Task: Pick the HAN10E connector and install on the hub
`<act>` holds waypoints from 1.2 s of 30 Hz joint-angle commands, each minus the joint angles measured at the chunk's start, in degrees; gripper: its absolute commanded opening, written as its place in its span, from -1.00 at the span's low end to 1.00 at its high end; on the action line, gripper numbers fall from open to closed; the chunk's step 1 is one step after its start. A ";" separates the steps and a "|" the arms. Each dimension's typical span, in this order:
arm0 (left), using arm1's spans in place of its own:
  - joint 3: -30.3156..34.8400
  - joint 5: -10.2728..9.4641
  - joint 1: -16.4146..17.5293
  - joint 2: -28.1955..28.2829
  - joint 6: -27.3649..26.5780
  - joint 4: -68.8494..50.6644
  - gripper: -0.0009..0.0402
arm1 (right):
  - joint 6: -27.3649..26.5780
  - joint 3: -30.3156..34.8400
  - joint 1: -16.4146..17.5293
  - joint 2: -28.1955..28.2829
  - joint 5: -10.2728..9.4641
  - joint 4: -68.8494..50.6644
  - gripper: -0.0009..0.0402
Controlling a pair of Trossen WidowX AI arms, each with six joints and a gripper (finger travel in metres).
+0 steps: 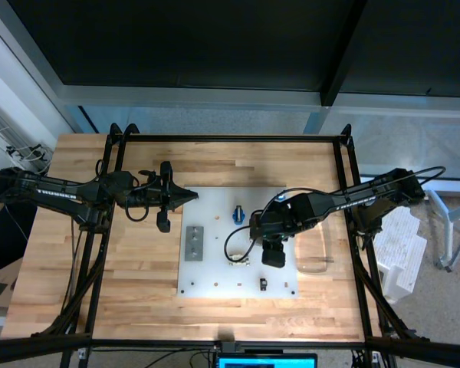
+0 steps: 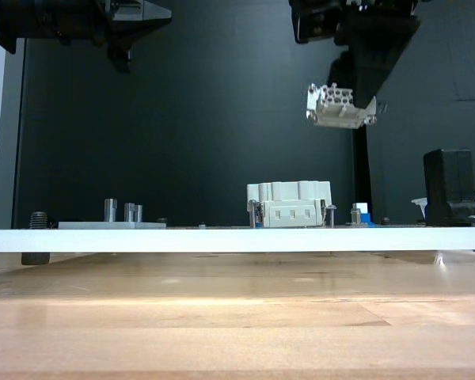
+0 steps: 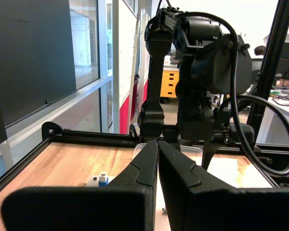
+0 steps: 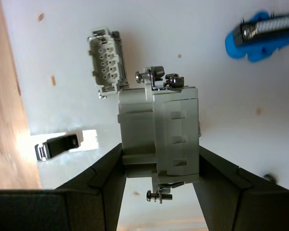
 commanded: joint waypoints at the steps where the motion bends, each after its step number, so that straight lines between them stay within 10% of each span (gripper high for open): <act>1: 0.00 0.02 0.02 0.00 0.00 0.00 -0.96 | -3.17 2.32 -1.18 0.00 0.00 0.11 -0.49; 23: 0.00 1.86 0.00 0.98 -1.07 -0.07 -0.89 | -10.97 15.28 -12.31 0.13 -0.17 -5.84 -0.50; 36: 5.68 2.60 -0.11 13.20 -1.05 0.02 0.06 | -13.81 16.09 -13.99 0.13 -0.15 -5.90 -0.50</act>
